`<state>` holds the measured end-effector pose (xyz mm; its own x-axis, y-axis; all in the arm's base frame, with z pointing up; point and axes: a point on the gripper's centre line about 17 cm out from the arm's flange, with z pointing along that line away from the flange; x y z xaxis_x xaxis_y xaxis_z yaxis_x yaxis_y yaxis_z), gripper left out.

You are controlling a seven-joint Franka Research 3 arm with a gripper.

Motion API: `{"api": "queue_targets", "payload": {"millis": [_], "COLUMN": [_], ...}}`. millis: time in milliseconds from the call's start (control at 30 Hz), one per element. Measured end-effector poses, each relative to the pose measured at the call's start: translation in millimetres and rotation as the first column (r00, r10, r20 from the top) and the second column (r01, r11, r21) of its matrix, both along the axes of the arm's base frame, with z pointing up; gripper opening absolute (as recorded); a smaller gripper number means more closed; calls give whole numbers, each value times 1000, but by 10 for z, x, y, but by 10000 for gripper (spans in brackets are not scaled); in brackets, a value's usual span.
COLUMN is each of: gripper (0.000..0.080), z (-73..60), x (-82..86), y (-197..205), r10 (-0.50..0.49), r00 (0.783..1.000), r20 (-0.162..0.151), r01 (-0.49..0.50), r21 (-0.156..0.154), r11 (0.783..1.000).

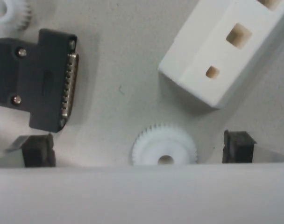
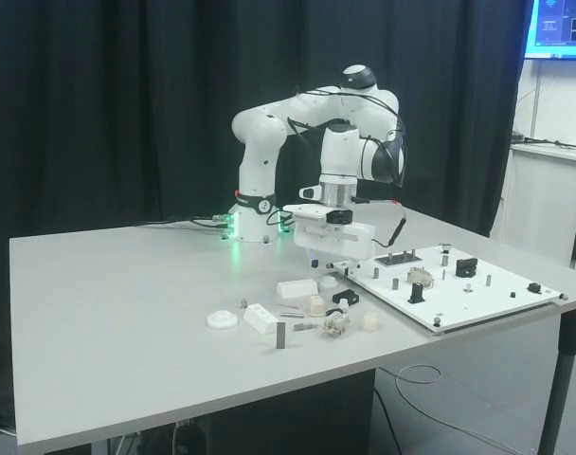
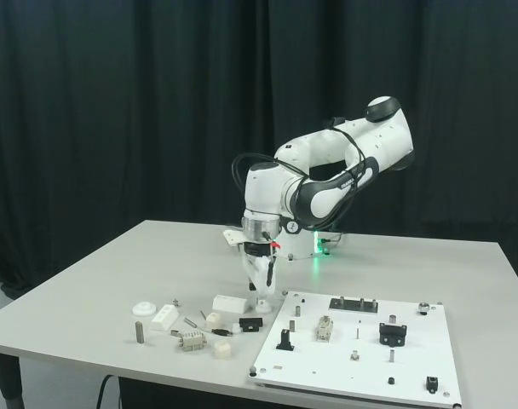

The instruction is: Remove round peg 3.

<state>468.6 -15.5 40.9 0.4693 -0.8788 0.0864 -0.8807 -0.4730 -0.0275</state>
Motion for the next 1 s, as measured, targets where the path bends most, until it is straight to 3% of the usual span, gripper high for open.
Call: {"api": "queue_targets", "payload": {"millis": [1000], "gripper": [800], "z": [139], "x": [87], "y": [-51], "r10": [10], "r00": [1000], "r20": [19], "r01": [-9], "r21": [-11], "r11": [1000]}}
